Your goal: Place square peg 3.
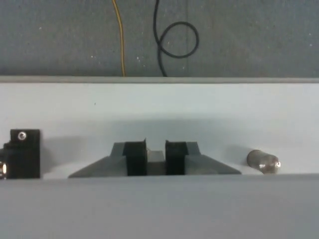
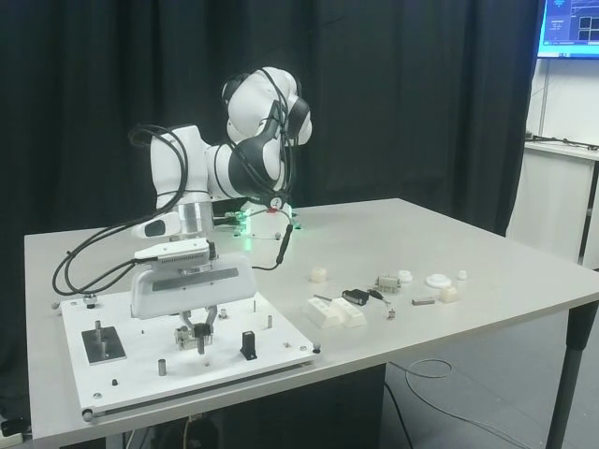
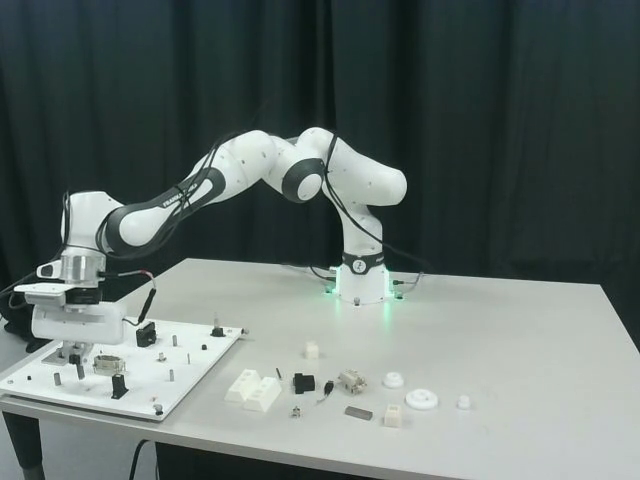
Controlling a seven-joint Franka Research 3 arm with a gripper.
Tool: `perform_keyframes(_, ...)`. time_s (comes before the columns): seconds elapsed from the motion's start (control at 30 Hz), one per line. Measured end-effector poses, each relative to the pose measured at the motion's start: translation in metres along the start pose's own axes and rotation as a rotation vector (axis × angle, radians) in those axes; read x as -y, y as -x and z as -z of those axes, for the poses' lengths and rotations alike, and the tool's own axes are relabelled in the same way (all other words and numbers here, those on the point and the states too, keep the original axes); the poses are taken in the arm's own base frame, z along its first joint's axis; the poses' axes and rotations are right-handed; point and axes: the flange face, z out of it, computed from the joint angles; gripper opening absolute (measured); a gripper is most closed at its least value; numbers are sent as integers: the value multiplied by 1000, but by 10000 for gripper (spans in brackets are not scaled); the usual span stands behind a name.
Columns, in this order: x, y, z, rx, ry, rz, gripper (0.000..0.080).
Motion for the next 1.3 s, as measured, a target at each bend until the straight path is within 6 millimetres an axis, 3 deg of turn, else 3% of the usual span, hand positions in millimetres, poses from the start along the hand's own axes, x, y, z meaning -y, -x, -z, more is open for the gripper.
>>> perform_keyframes(0.8, 7, -1, 9, 19, -8, 7, 76)
perform_keyframes(1.3, 41, 13, 33, 169, -51, 5, 76)
